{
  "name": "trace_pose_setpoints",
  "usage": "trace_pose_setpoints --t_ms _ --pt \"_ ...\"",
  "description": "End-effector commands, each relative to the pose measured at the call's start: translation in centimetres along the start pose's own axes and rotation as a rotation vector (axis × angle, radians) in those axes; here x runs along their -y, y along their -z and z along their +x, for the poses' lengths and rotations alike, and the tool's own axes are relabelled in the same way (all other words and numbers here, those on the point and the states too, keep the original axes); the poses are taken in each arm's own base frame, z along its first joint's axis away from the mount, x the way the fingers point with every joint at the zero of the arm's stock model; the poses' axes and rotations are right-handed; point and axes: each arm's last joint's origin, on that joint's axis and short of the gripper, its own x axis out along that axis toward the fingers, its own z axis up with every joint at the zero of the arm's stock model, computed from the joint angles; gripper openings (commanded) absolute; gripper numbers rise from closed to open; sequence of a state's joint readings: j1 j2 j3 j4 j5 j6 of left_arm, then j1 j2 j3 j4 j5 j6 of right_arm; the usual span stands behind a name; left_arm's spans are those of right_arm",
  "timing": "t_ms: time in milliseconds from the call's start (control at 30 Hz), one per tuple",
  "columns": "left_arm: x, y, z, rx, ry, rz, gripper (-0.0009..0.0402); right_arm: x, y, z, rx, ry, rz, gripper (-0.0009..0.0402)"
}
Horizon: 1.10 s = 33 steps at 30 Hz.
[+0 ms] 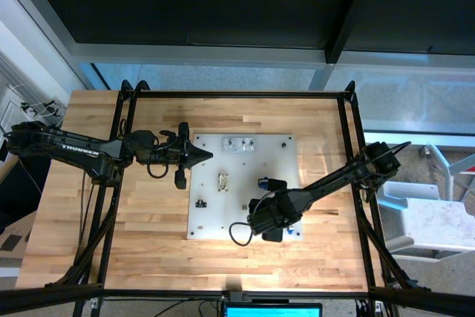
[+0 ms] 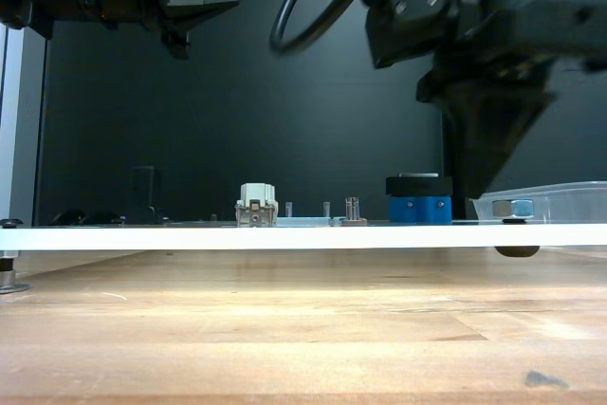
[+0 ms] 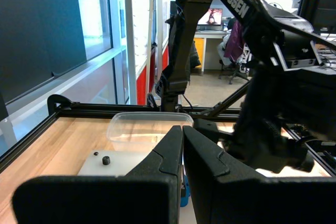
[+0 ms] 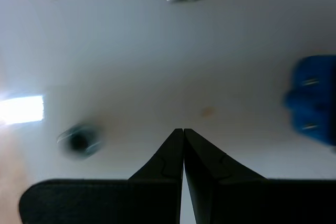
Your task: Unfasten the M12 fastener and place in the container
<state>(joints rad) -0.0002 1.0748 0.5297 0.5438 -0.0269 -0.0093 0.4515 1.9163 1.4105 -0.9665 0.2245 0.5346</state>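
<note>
The small silver M12 nut (image 2: 520, 207) appears to sit on its short black stud at the near right of the white board (image 2: 285, 234), in front of the clear container (image 2: 560, 198). In the right wrist view the nut (image 4: 80, 140) is a blurred ring with a dark centre on the board, off to one side of the fingertips. My right gripper (image 4: 183, 130) points down just above the board beside the nut, shut with nothing between its fingers; it (image 1: 276, 229) covers the stud from above. The container (image 3: 149, 127) looks empty. My left gripper (image 1: 208, 156) hovers shut at the board's left edge.
A blue block with a black cap (image 2: 418, 198) stands just left of the right gripper. A beige connector (image 2: 256, 206) and small silver posts (image 2: 353, 210) stand mid-board. A small black post (image 3: 106, 160) stands at a board corner. A black frame (image 1: 237, 94) rings the table.
</note>
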Motion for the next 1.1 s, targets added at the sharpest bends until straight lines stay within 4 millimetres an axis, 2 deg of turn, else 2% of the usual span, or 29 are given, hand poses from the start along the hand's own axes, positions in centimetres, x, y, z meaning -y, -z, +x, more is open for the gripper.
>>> trace_pose_setpoints --t_ms 33,167,400,500,600,800,1100 --pt "0.0 0.0 0.0 0.001 0.0 0.0 0.0 0.1 0.0 -0.3 0.0 -0.013 0.003 0.0" --pt "0.0 0.0 0.0 0.0 0.001 0.0 0.0 -0.1 -0.1 -0.9 -0.013 -0.073 0.013 0.0" --pt "0.0 0.0 0.0 0.0 0.0 0.0 0.0 -0.9 -0.8 -2.5 -0.06 -0.312 -0.012 0.0" --pt "0.0 0.0 0.0 0.0 0.0 0.0 0.0 -1.0 -0.9 -2.7 -0.054 -0.34 -0.022 0.0" --pt "0.0 0.0 0.0 0.0 -0.001 0.0 0.0 -1.1 -0.9 -2.3 -0.037 -0.349 -0.037 0.0" --pt "0.0 0.0 0.0 0.0 0.0 0.0 0.0 -1.5 -0.7 -0.1 -0.057 -0.337 -0.037 0.0" --pt "0.0 0.0 0.0 0.0 0.0 0.0 0.0 -1.5 -0.4 0.6 -0.056 -0.334 -0.036 0.0"
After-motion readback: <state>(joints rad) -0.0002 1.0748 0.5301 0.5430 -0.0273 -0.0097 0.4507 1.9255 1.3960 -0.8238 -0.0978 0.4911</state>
